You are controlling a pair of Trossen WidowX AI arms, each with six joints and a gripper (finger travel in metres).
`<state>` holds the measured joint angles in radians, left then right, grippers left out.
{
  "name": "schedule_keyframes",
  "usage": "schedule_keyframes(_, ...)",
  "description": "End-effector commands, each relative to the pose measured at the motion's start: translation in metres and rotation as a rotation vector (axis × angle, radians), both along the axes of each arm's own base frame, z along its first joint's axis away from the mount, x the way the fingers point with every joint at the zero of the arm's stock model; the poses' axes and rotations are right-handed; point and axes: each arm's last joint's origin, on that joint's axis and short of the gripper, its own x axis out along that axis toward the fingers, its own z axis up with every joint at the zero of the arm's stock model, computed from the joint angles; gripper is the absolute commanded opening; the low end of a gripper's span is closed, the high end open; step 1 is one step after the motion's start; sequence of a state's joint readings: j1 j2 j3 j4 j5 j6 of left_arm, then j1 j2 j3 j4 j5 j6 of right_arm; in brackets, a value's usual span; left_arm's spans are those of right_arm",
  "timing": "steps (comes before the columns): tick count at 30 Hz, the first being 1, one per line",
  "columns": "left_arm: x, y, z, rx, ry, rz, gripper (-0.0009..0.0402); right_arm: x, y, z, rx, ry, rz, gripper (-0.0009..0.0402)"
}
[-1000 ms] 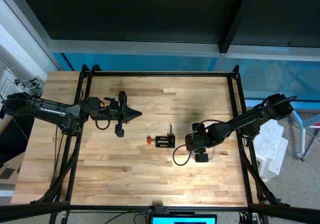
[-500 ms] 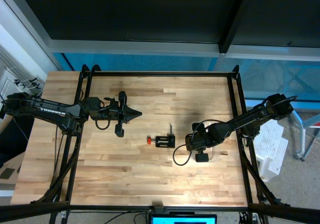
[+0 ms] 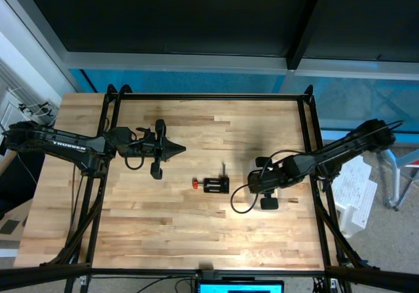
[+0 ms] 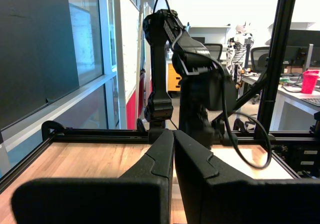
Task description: Pick the usb-c connector and install on the hub
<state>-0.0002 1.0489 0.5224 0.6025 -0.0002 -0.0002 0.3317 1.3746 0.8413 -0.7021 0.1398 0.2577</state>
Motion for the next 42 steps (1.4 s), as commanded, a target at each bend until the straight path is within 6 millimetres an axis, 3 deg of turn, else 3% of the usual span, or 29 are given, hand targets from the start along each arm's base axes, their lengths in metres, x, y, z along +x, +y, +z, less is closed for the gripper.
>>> schedule_keyframes(1, 0.0, 0.0, 0.0, 0.0, 0.0, 0.0, 0.0, -0.007, -0.003, 0.015, 0.029, -0.058, -0.022, 0.0)
schedule_keyframes(7, 0.0, 0.0, 0.0, 0.0, 0.0, 0.0, 0.0, -0.011, -0.006, 0.039, 0.048, -0.09, -0.045, 0.0)
schedule_keyframes(15, 0.0, 0.0, 0.0, 0.0, 0.0, 0.0, 0.0, 0.0, -0.011, 0.059, 0.051, -0.163, -0.038, 0.0)
schedule_keyframes(32, 0.0, 0.0, 0.0, 0.0, 0.0, 0.0, 0.0, 0.046, -0.008, 0.05, 0.077, -0.381, -0.003, 0.0)
schedule_keyframes(42, 0.0, 0.0, 0.0, 0.0, 0.0, 0.0, 0.0, 0.055, -0.015, 0.049, 0.038, -0.45, -0.019, 0.0)
